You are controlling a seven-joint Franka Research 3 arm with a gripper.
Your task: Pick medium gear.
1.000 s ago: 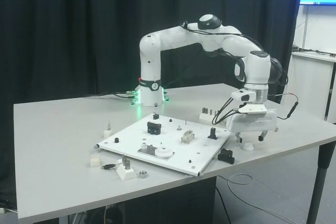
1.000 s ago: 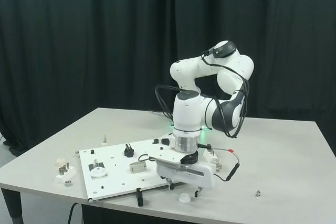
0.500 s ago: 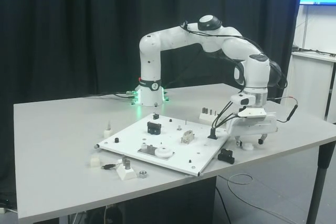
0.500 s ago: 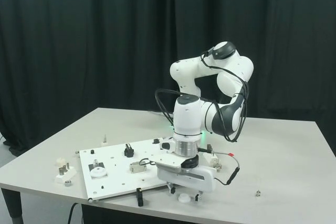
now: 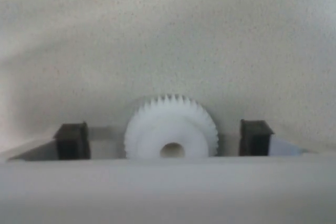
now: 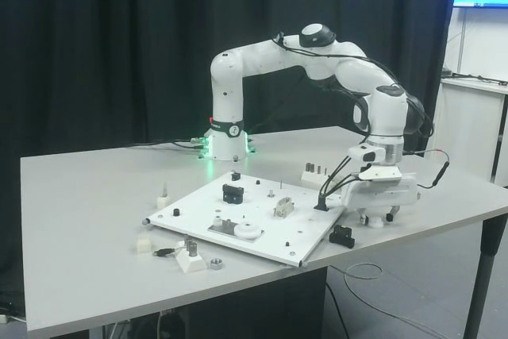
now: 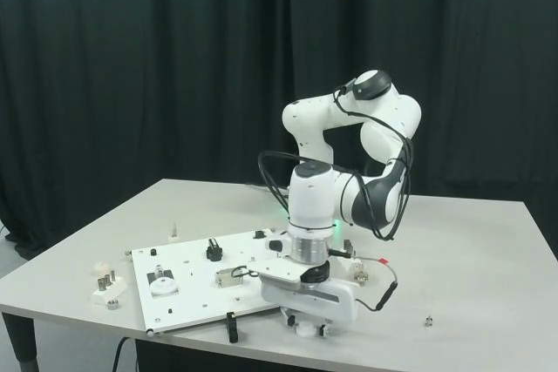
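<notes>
- White arm (image 7: 349,150) bent low over grey table (image 7: 471,267)
- gripper (image 7: 305,329) down at table level, straddling white medium gear (image 7: 304,330)
- White board (image 7: 196,285) with small parts just beside it

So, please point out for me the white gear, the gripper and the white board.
white gear (image 5: 171,128), wrist view, on its toothed face above the centre hole.
gripper (image 5: 164,140), wrist view, midway between its two black fingertips.
white board (image 6: 198,200), first room view, on a bare part.
</notes>
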